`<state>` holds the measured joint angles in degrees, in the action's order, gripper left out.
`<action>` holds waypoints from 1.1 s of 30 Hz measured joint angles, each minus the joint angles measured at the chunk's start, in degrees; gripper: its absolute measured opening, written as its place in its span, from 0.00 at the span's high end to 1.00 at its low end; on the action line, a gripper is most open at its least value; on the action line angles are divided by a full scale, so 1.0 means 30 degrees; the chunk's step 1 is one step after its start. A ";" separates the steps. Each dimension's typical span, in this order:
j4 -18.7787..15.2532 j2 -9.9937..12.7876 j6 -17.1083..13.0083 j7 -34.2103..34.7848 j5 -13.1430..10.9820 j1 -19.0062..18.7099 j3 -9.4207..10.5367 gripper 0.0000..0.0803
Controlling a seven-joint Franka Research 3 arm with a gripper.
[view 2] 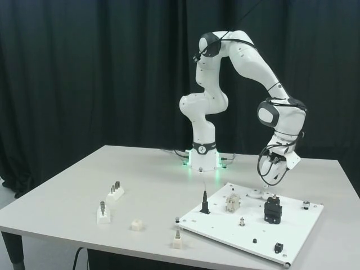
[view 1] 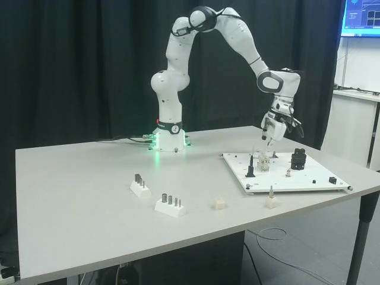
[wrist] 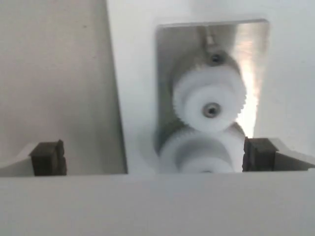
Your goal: Pick square peg 4.
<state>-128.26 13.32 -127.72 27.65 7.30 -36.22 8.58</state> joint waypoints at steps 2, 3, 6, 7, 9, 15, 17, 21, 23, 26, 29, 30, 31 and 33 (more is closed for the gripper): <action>0.0045 -0.0023 0.0000 0.0004 0.0011 0.0148 -0.0001 0.00; 0.0065 -0.0028 0.0000 0.0015 0.0013 0.0217 -0.0002 0.00; 0.0130 -0.0029 -0.0002 0.0104 0.0015 0.0435 -0.0003 0.00; 0.0151 -0.0028 -0.0007 0.0149 0.0015 0.0501 -0.0003 0.00; 0.0196 -0.0028 -0.0021 0.0223 0.0016 0.0628 -0.0003 0.00; 0.0387 -0.0028 -0.0035 0.0240 0.0127 0.0990 -0.0010 0.00; 0.0471 -0.0028 -0.0035 0.0240 0.0233 0.1116 -0.0011 0.00; 0.0643 -0.0037 -0.0024 0.0217 0.0474 0.1350 -0.0012 0.00; 0.0729 -0.0054 0.0008 0.0208 0.0581 0.1462 -0.0012 0.00; 0.0837 -0.0099 0.0076 0.0170 0.0681 0.1618 -0.0012 0.00; 0.0943 -0.0154 0.0233 0.0048 0.0707 0.1758 -0.0012 0.00; 0.0989 -0.0168 0.0320 0.0003 0.0708 0.1802 -0.0012 0.00; 0.1039 -0.0178 0.0400 -0.0027 0.0708 0.1847 -0.0012 0.00; 0.1139 -0.0183 0.0493 -0.0044 0.0708 0.1931 -0.0012 0.00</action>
